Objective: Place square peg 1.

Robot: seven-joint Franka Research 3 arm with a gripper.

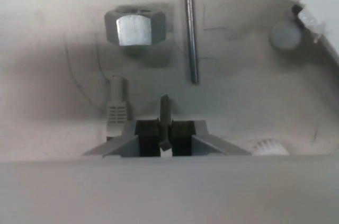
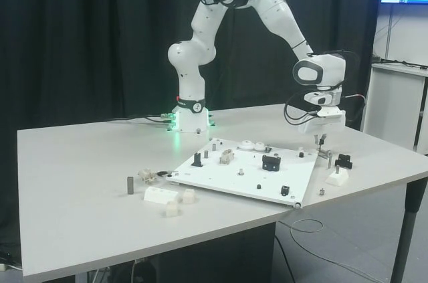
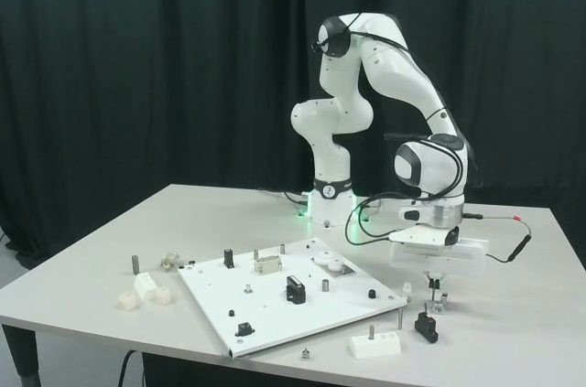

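Grey tabletop [image 2: 80, 182], black curtain behind. Gripper [image 1: 165, 147] is clenched on square peg 1 [image 1: 164, 114], held upright just above the tabletop, at 3 o'clock off the white board [image 2: 221, 179]. Hex nut [image 1: 135, 27] and thin rod [image 1: 190, 30] are seen lying beyond the peg.

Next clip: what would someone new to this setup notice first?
Most striking is the white jointed robot arm arching from its base at the back of the grey table down to the pincer, shut on a thin grey square peg just off the board's edge. Beside it lies the flat white assembly board, studded with small fixtures. The wrist view shows a large grey hexagonal metal nut beneath.
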